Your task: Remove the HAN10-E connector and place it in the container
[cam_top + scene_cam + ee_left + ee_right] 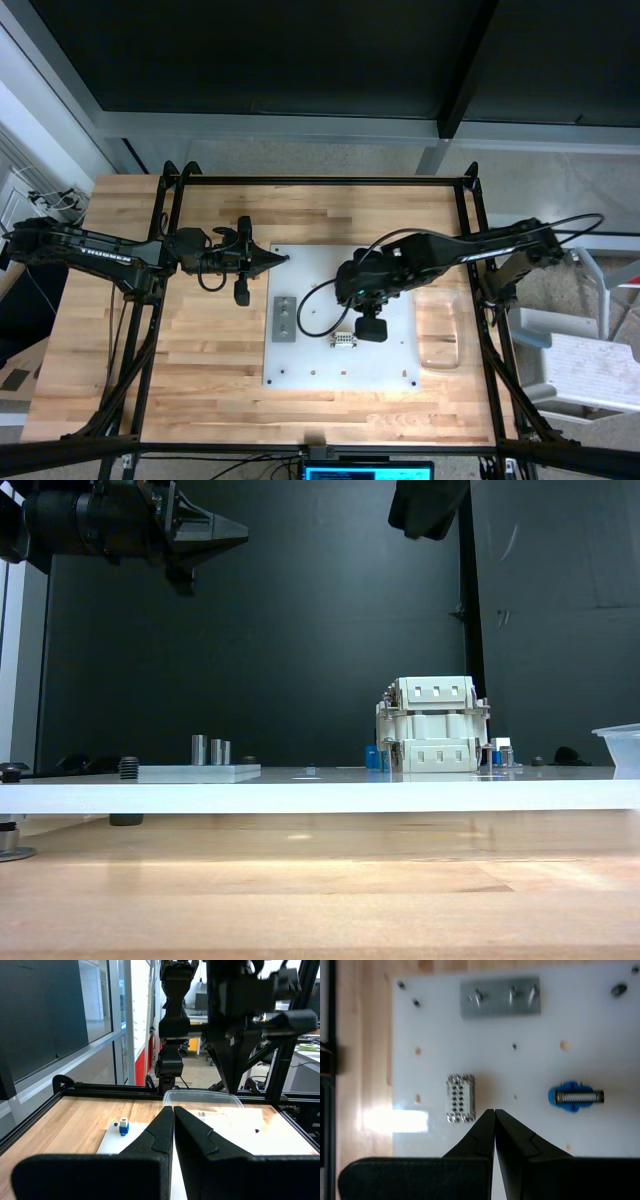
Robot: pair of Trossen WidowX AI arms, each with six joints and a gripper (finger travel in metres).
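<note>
The HAN10-E connector (345,341) (435,728) (460,1098) is a small beige-grey pin block standing on the white board (320,365). My right gripper (372,326) (494,1111) hangs well above the board just beside the connector, pointing down, shut and holding nothing. The container (440,325) (202,1095) is a clear tray on the wood to the right of the board; its rim (620,742) shows in the low view. My left gripper (278,260) (173,1108) (228,528) hovers high over the board's far left corner, shut and empty.
A grey metal block (285,318) (500,997) (200,771) with upright pins lies on the board's left part. A blue part (575,1096) (123,1127) sits on the board under the right arm. A black frame (320,181) rings the table.
</note>
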